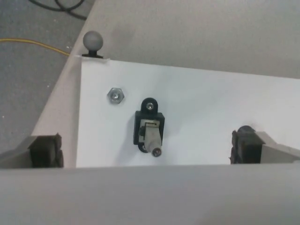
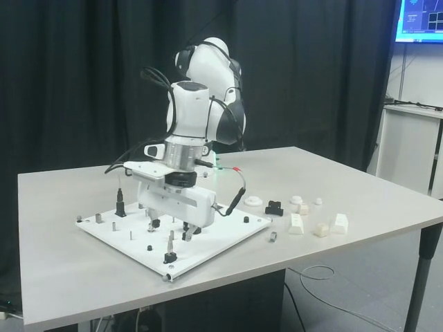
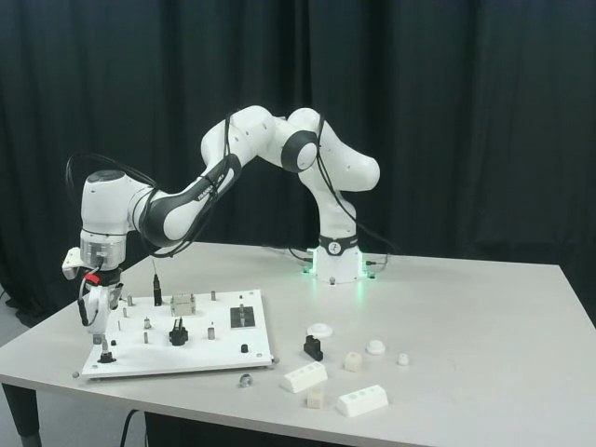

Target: Remove Ethernet.

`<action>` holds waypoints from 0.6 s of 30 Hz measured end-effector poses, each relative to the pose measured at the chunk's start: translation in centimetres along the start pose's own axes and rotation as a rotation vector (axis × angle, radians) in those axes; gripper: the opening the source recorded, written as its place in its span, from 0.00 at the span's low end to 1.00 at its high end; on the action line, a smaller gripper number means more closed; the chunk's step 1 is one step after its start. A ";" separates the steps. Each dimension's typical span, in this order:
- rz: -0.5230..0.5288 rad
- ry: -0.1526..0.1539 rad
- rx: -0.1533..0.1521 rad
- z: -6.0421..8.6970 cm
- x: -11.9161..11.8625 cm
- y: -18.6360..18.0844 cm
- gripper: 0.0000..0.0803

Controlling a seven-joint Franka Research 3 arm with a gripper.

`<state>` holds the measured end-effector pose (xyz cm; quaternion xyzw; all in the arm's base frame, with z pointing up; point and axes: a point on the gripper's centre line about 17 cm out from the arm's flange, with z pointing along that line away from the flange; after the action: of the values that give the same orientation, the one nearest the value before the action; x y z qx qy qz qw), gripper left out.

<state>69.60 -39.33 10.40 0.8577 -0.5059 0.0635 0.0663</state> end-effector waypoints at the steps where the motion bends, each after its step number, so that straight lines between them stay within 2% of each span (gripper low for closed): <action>1: 0.000 0.000 0.000 0.0 0.0 0.0 0.99; 12: 0.000 0.000 -0.003 0.0 0.2 0.3 1.00; 18: -0.053 0.001 -0.004 0.0 0.3 0.5 1.00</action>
<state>69.32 -39.80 10.48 0.8705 -0.4832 0.0612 0.0700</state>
